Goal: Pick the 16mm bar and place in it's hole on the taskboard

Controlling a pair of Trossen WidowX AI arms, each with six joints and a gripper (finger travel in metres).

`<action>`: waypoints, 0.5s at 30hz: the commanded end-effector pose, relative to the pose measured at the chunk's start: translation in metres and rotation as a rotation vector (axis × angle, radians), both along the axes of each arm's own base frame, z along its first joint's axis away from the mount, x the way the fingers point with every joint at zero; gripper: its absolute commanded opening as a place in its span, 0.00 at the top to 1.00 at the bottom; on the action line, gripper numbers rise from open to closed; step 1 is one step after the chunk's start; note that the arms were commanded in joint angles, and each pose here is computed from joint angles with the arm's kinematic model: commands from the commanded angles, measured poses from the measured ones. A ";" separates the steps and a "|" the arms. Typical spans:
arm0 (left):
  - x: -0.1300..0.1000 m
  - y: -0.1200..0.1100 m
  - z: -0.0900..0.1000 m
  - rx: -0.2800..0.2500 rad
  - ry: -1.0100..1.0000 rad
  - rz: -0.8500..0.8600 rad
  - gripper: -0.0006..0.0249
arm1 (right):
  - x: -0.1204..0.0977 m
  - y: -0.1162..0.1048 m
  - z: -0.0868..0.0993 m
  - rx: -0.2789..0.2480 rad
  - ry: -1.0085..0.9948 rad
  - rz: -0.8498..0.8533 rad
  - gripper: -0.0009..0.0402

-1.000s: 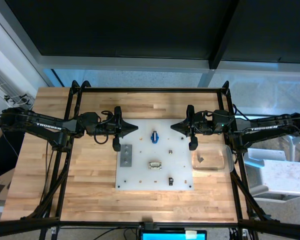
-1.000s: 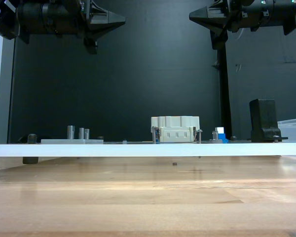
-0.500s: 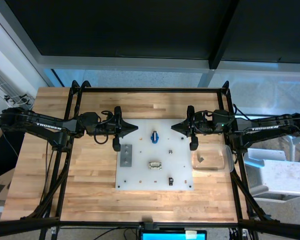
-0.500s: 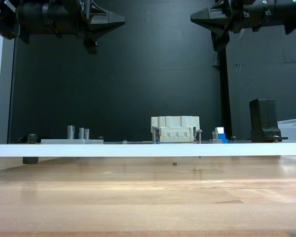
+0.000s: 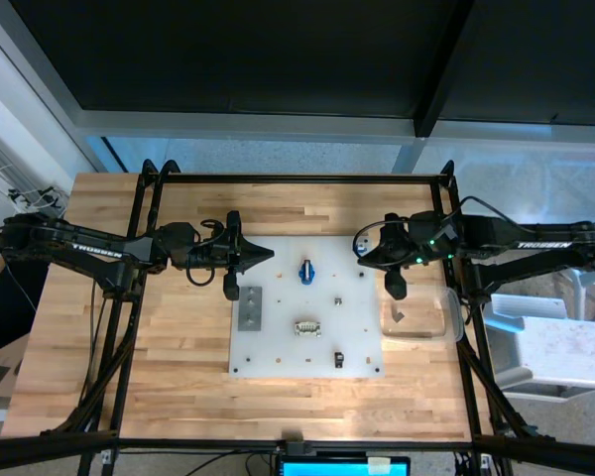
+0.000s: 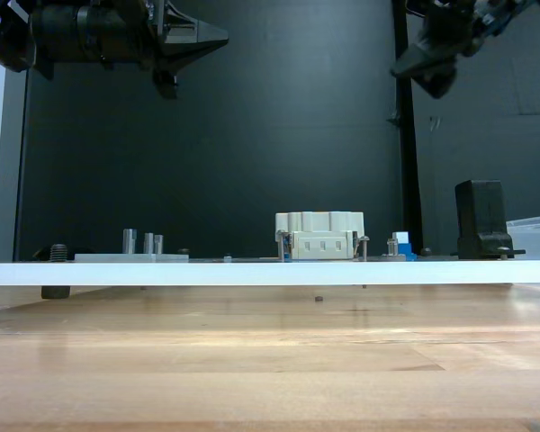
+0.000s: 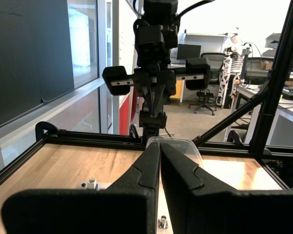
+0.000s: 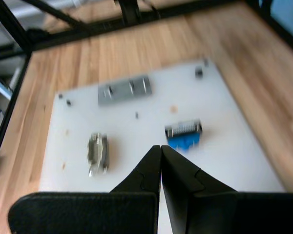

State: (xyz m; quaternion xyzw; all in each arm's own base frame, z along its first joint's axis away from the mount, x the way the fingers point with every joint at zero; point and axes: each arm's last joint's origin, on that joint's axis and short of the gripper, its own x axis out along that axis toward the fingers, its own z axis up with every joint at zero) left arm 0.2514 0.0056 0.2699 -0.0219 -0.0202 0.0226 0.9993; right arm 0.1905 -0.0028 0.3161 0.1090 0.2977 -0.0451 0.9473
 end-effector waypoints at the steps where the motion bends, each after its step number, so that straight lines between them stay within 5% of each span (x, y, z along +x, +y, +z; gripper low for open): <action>1: 0.000 0.000 0.000 0.000 0.000 0.000 0.98 | -0.007 0.000 0.005 0.051 0.115 -0.039 0.98; 15: 0.000 0.000 0.000 0.000 0.000 0.000 0.98 | -0.027 0.007 0.012 0.136 0.518 -0.131 0.98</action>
